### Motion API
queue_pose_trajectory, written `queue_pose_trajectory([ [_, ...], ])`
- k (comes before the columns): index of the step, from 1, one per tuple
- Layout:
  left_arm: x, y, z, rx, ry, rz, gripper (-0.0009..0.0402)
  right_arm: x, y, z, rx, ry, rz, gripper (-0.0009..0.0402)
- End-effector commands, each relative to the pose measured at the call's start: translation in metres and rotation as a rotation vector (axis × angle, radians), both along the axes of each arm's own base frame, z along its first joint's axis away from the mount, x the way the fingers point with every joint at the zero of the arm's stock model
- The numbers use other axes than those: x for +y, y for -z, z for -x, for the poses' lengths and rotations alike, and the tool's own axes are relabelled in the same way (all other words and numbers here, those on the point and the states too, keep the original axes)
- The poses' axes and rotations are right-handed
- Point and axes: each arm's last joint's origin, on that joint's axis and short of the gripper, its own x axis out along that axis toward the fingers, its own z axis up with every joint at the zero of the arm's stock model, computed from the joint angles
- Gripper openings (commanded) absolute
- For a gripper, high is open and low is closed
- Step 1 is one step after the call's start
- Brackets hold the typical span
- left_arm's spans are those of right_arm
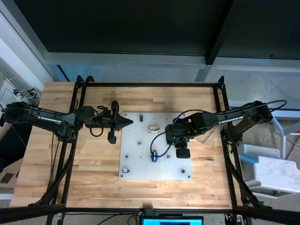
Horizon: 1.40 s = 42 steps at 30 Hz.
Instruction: Pick the 16mm cylinder and place it in the container
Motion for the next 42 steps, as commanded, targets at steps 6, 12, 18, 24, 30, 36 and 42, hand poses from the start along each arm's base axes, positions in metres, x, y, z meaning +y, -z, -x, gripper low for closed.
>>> queue_pose_trajectory([
  [6,0.0,0.0,0.0,0.0,0.0,0.0,0.0,0.009,0.009,-0.005,0.021,-0.02,0.019,0.0154],
  [12,0.0,0.0,0.0,0.0,0.0,0.0,0.0,0.016,0.019,-0.011,0.038,-0.025,0.019,0.017],
  [18,0.0,0.0,0.0,0.0,0.0,0.0,0.0,0.024,0.029,-0.017,0.062,-0.028,0.021,0.0169],
  [24,0.0,0.0,0.0,0.0,0.0,0.0,0.0,0.031,0.036,-0.02,0.071,-0.006,0.031,0.0169],
  [30,0.0,0.0,0.0,0.0,0.0,0.0,0.0,0.035,0.047,-0.028,0.09,0.015,0.032,0.0169],
  [36,0.0,0.0,0.0,0.0,0.0,0.0,0.0,0.04,0.052,-0.037,0.104,0.016,0.03,0.0169],
  [42,0.0,0.0,0.0,0.0,0.0,0.0,0.0,0.044,0.06,-0.042,0.126,0.011,0.037,0.0169],
])
